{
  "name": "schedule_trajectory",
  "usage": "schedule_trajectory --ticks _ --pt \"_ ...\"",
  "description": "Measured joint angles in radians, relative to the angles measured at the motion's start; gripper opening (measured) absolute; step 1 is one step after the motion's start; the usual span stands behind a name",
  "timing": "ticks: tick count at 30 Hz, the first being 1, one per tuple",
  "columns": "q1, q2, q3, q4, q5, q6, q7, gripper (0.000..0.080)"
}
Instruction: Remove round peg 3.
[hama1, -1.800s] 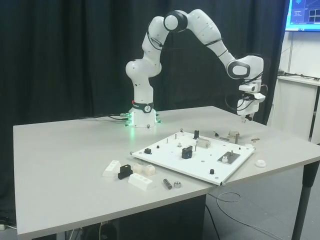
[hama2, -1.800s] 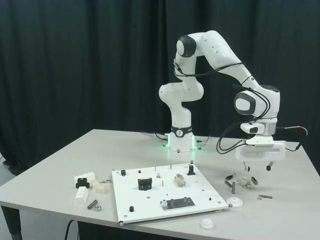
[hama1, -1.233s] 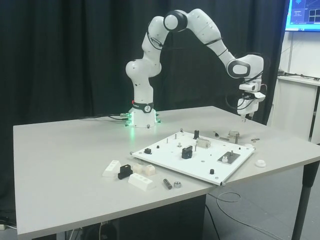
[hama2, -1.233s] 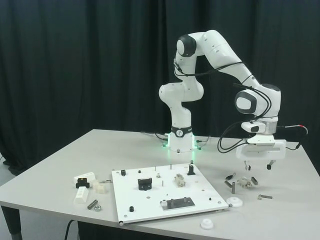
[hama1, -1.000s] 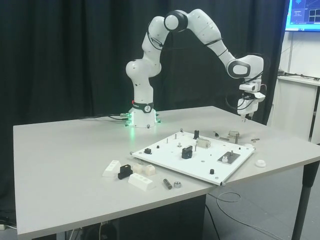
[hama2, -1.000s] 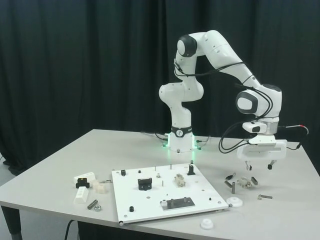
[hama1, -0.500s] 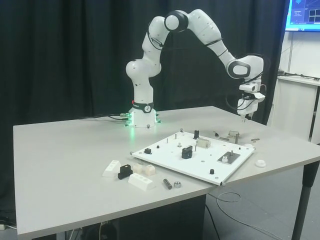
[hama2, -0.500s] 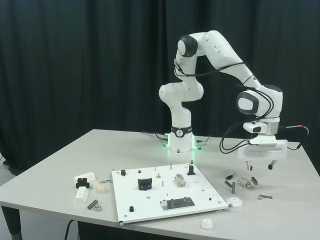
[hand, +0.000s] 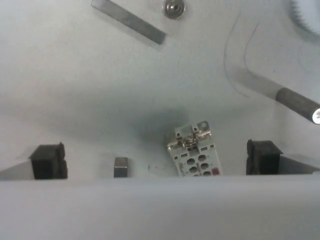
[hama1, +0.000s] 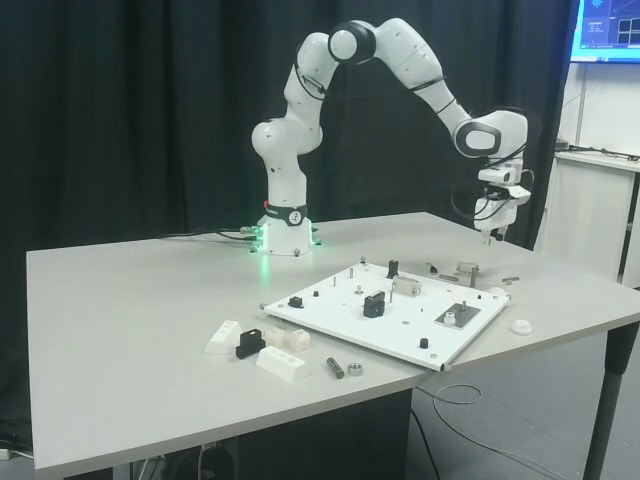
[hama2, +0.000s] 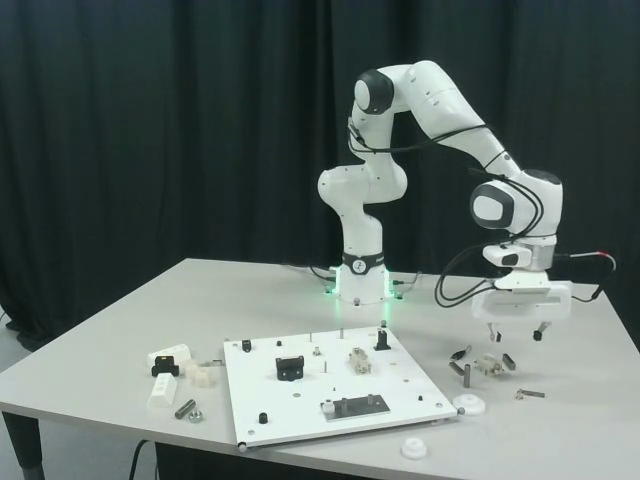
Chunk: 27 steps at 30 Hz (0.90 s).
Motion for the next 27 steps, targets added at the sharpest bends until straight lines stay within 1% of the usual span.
schedule_trajectory --ticks 4,9,16,20,27 --pt "0.0 -0.002 -0.007 0.003 -0.003 -0.015 -0.001 0.08" --pt "0.0 -0.015 -0.024 0.004 -0.006 -0.056 -0.001 0.08" --pt "-0.005 -0.05 -0.057 0.002 -0.008 -0.133 -0.002 0.08" --pt "-0.018 -0.074 -0.072 -0.006 -0.016 -0.174 -0.023 0.08" --pt "-0.069 -0.121 -0.076 -0.043 -0.027 -0.232 -0.114 0.08"
